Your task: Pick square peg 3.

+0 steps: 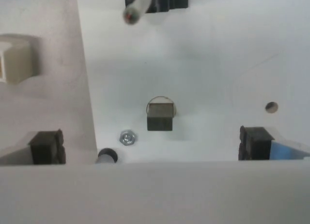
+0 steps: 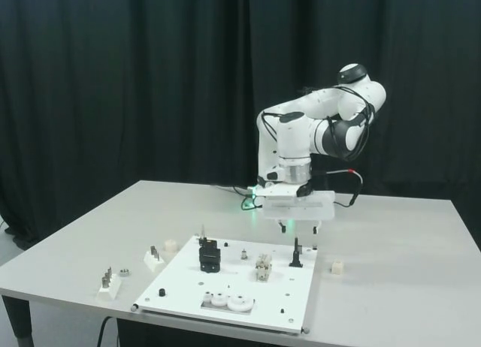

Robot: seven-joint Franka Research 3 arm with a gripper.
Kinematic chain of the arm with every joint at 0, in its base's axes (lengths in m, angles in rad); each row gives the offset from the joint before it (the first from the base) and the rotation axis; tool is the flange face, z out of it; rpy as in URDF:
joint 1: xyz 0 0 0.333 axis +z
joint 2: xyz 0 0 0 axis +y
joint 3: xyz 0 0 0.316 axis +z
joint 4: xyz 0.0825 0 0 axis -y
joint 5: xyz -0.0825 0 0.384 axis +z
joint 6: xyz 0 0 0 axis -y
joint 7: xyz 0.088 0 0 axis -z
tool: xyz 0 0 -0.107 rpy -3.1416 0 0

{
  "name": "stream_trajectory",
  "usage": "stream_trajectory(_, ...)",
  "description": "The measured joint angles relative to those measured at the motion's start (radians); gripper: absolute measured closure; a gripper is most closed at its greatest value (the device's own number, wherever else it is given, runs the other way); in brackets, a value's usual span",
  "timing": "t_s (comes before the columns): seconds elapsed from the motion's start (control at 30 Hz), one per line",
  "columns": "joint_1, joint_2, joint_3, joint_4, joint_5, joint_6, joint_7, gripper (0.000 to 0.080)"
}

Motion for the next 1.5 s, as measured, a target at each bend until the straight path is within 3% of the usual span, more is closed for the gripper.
stream_trajectory(0.63, -0.004, 0.000, -0.069, 0.004, -0.042, -0.049, -0.028, 0.0003)
stream_trajectory(1.33, -0.004, 0.000, -0.104, 0.031, -0.071, -0.067, -0.059, 0.0003)
stream_trajectory(1.5, -0.004, 0.000, -0.108, 0.041, -0.080, -0.074, -0.117, 0.0003)
